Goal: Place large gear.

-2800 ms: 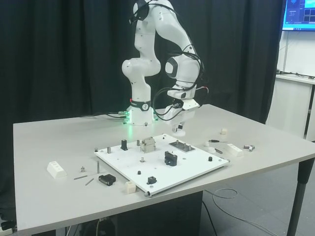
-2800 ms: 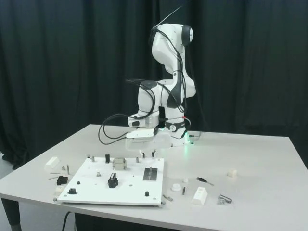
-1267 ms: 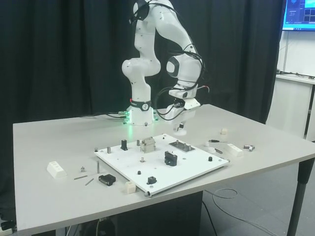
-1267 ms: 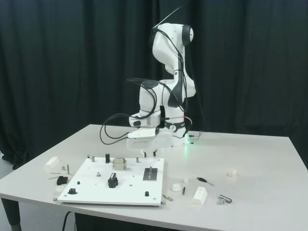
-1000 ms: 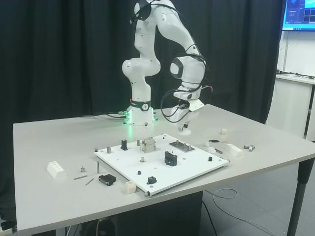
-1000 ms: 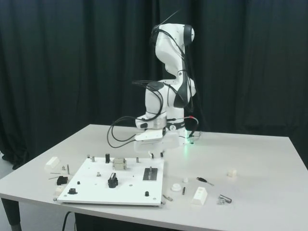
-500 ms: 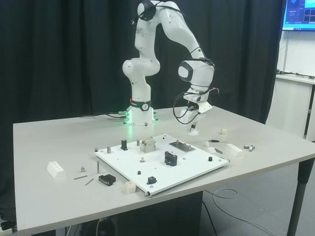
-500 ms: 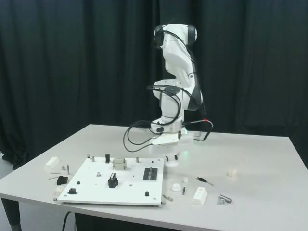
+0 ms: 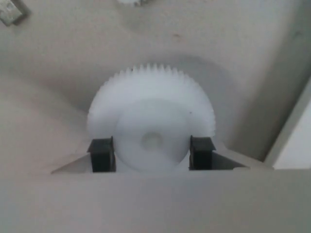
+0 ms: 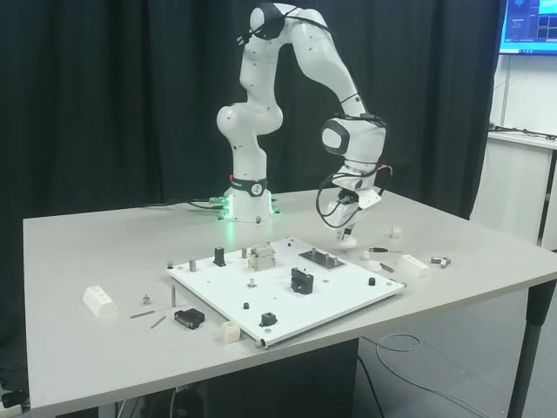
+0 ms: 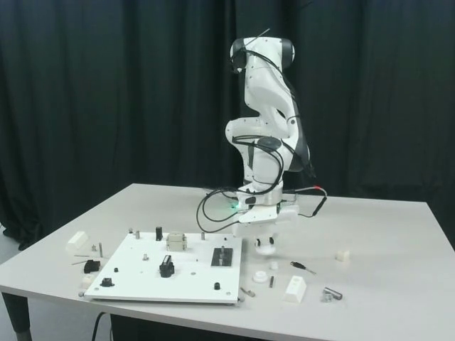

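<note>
The large gear (image 9: 152, 127) is white and toothed, with a raised hub, and my gripper (image 9: 152, 154) is shut on it. The black pads (image 9: 102, 155) press the hub from both sides. In the first room view the gripper (image 10: 348, 232) holds the gear (image 10: 347, 238) low over the grey table, just past the white board's (image 10: 348, 292) edge. The second room view shows the gripper (image 11: 265, 241) and gear (image 11: 265, 247) beside the board's (image 11: 135, 277) corner, with the board's edge (image 9: 296, 141) beside the gear in the wrist view.
The board carries black fixtures (image 10: 301, 280), pegs and a grey block (image 10: 262, 256). Loose on the table by the gear are a small white gear (image 11: 261, 276), a white block (image 11: 294, 288), a small white cube (image 11: 343, 255) and a thin tool (image 11: 302, 266). Another white block (image 10: 100, 300) lies at the opposite end.
The arm has swung the held gear from above the board's back edge sideways, off the board and lower, toward the table beside it. The grip stayed shut.
</note>
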Motion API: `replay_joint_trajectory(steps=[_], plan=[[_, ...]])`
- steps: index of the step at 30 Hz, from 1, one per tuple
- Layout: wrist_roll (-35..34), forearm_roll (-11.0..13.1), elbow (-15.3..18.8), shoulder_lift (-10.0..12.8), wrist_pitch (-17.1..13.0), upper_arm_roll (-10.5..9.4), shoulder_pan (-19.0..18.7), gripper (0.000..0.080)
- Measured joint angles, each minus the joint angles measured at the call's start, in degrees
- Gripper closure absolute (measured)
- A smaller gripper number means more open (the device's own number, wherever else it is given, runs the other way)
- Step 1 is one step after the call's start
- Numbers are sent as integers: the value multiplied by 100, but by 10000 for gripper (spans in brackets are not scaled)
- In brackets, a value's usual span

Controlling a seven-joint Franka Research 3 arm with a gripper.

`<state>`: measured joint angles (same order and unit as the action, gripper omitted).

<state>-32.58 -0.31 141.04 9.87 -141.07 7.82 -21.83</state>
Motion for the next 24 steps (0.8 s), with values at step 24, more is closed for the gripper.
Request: replay_joint_trajectory(steps=[24], plan=[[-108,-1,-5,272,-310,-77,16,303]])
